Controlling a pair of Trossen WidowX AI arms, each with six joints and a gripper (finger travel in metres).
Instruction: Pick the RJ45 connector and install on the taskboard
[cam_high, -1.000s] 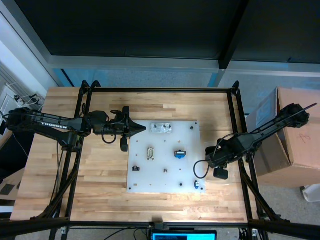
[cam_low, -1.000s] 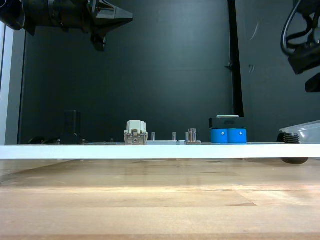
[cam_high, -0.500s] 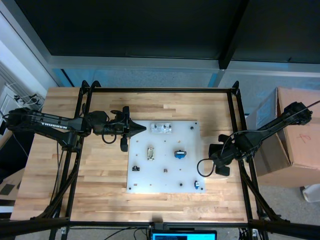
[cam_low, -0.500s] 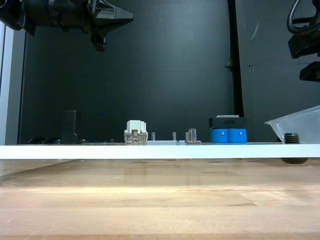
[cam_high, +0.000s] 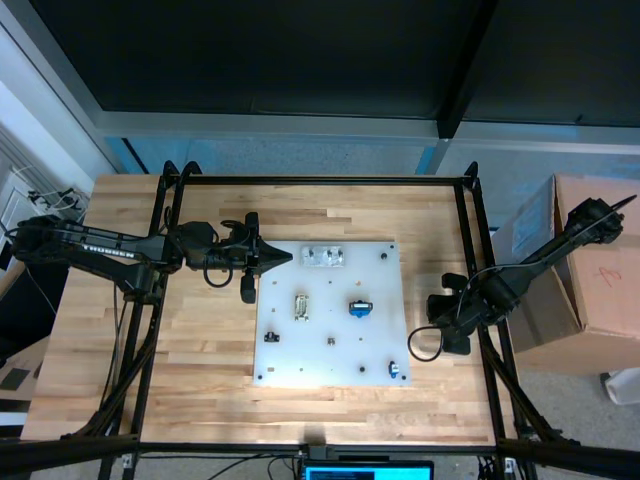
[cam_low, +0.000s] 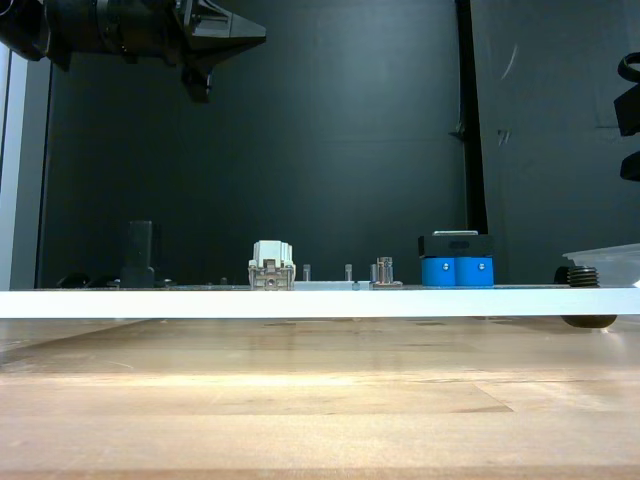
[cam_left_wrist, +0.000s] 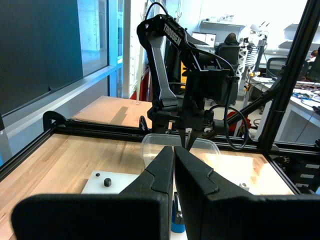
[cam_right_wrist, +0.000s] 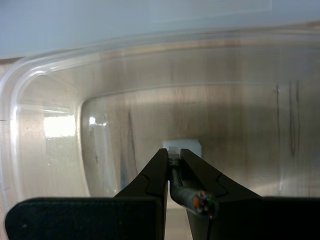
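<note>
A butcher-block wooden table (cam_high: 200, 390) fills the lower middle of the high view, edged by a black metal frame (cam_high: 320, 181). A cardboard box (cam_high: 585, 300) stands at the right edge. Grey-blue floor (cam_high: 320, 155) lies beyond the table, and a dark panel (cam_high: 260, 50) runs across the top. The left wrist view shows a daylit window (cam_left_wrist: 92, 30), a monitor (cam_left_wrist: 206, 38) and an office chair (cam_left_wrist: 227, 51).

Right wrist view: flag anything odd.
The RJ45 connector, held by the right gripper, jaws shut, inside the clear tub, trails only a short cable stub with bare cut wires. The left gripper hovers shut over the far left corner of the taskboard.
</note>
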